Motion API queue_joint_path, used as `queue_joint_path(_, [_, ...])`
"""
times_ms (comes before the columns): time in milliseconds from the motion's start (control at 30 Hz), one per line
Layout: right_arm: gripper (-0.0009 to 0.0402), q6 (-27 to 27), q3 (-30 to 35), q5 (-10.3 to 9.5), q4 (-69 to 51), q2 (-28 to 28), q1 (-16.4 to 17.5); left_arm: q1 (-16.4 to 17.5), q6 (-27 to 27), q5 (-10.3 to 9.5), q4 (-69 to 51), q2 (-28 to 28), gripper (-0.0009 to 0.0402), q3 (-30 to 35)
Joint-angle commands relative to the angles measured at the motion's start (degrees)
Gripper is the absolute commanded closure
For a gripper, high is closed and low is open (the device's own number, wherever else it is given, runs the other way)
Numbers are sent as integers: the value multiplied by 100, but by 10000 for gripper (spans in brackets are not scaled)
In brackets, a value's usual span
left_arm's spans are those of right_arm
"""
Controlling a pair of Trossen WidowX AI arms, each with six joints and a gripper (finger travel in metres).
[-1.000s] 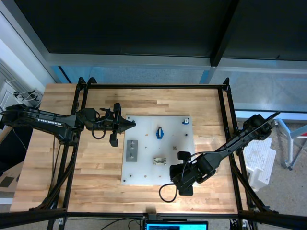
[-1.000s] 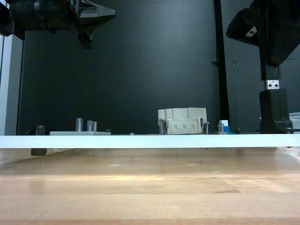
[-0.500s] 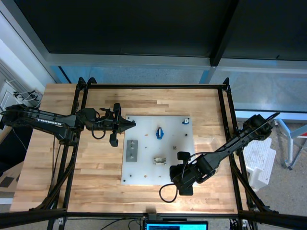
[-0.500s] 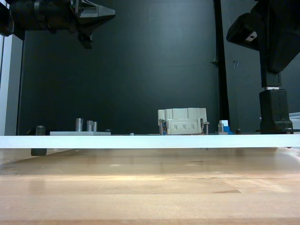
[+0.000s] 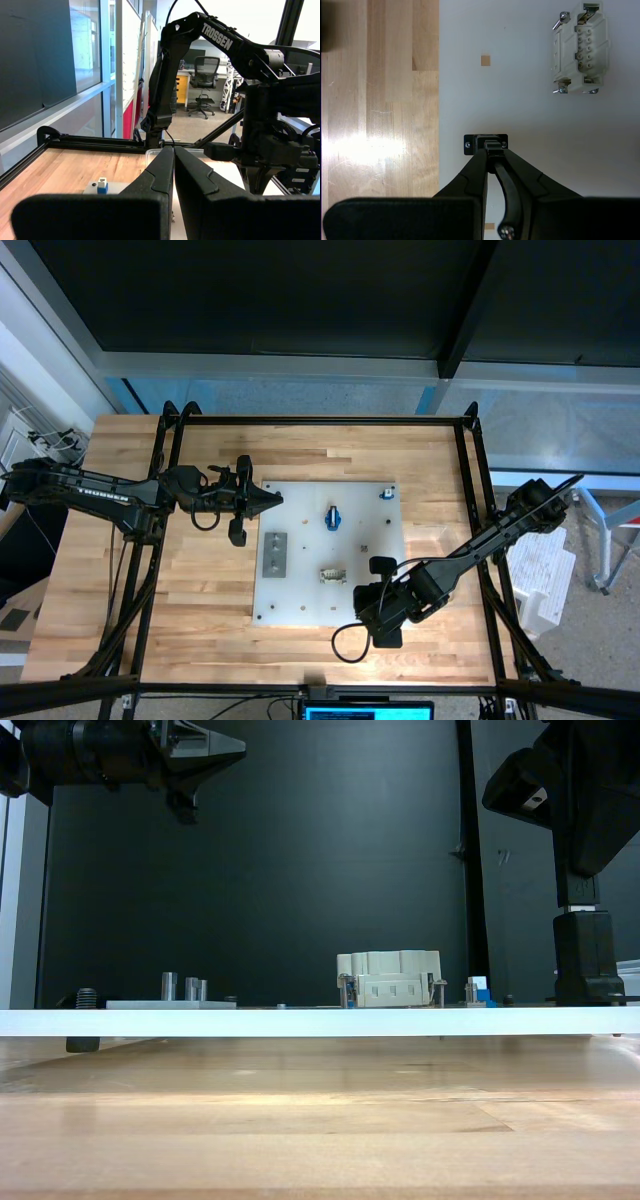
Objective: Pick the USB connector and install on taskboard
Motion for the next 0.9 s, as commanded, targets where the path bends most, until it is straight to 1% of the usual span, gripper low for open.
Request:
queue_joint_path(33, [393, 2, -9, -9, 0, 15, 2, 0, 0, 2, 0, 0, 393, 0])
queue_joint_path(333, [388, 2, -9, -7, 0, 15, 2, 0, 0, 2, 0, 0, 393, 2])
queue_joint_path(633, [349, 15, 42, -4, 0, 9, 0, 0, 0, 2, 0, 0, 393, 0])
queue_joint_path(900, [323, 28, 103, 13, -17, -28, 0, 0, 0, 2, 0, 0, 393, 0])
